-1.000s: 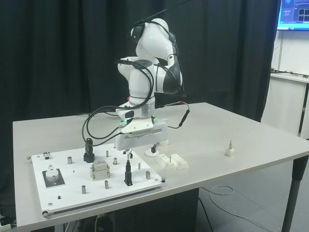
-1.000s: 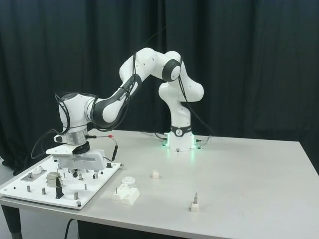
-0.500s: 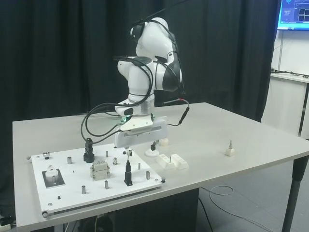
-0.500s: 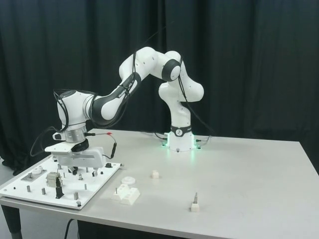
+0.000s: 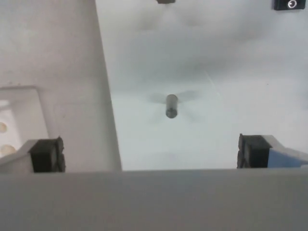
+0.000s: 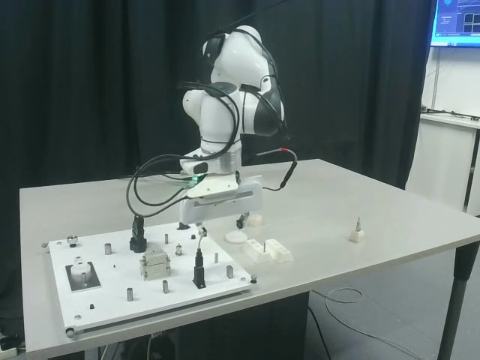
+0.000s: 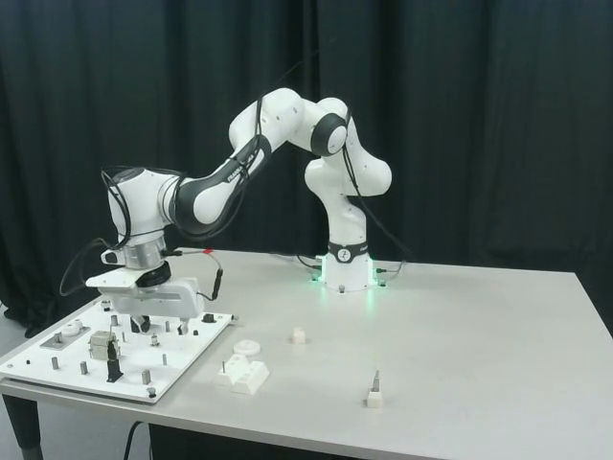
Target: Pick round peg 1.
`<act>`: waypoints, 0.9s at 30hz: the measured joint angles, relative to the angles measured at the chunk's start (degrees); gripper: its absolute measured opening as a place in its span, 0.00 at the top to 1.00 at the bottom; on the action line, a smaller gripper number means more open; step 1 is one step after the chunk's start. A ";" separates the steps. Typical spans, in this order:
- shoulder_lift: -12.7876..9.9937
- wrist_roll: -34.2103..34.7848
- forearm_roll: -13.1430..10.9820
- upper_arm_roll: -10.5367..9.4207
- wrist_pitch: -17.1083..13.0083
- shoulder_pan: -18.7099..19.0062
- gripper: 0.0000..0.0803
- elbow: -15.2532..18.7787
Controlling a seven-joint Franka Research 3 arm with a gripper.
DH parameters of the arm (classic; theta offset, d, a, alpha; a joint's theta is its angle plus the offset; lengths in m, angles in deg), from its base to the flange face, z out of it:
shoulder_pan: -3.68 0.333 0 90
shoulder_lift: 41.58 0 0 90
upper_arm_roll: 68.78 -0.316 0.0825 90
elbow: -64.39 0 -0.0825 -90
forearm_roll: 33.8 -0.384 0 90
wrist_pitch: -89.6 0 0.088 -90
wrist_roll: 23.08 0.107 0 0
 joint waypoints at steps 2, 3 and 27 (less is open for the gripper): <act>0.10 0.86 -0.28 -0.04 0.23 0.26 0.00 0.00; 0.15 1.26 -0.47 -0.07 0.41 0.42 0.00 0.00; 0.21 11.25 -2.67 -0.14 -0.35 8.61 0.00 4.26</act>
